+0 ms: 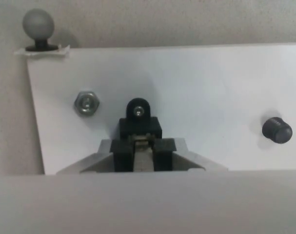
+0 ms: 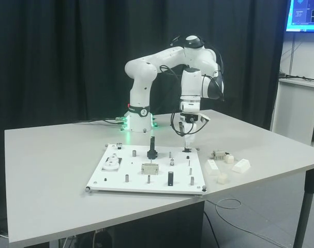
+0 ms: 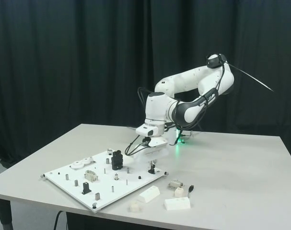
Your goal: Remove Ethernet.
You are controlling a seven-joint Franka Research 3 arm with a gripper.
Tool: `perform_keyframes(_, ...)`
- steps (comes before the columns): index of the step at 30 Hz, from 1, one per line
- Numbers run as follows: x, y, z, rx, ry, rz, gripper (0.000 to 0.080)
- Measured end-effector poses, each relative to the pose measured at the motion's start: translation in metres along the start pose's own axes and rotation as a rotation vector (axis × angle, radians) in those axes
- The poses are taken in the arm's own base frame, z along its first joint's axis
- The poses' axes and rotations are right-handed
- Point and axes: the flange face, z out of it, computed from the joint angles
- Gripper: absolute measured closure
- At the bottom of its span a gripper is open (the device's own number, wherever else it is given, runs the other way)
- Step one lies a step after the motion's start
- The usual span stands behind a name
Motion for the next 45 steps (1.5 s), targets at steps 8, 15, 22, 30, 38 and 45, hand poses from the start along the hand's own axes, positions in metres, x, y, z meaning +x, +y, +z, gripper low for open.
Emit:
perform_keyframes(8,0.000,0.000,0.000,0.000,0.000,0.007,0.0720)
perform_keyframes(15,0.000,0.000,0.000,0.000,0.000,0.012,0.0720)
perform_keyframes(22,0.000,0.000,-0.001,0.001,0.001,0.015,0.0725)
perform_keyframes(30,0.000,0.003,-0.006,0.013,0.004,0.022,0.0725)
perform_keyframes(38,0.002,0.007,-0.022,0.021,0.014,0.027,0.0725)
perform_keyframes(45,0.003,0.009,-0.033,0.027,0.014,0.024,0.0725)
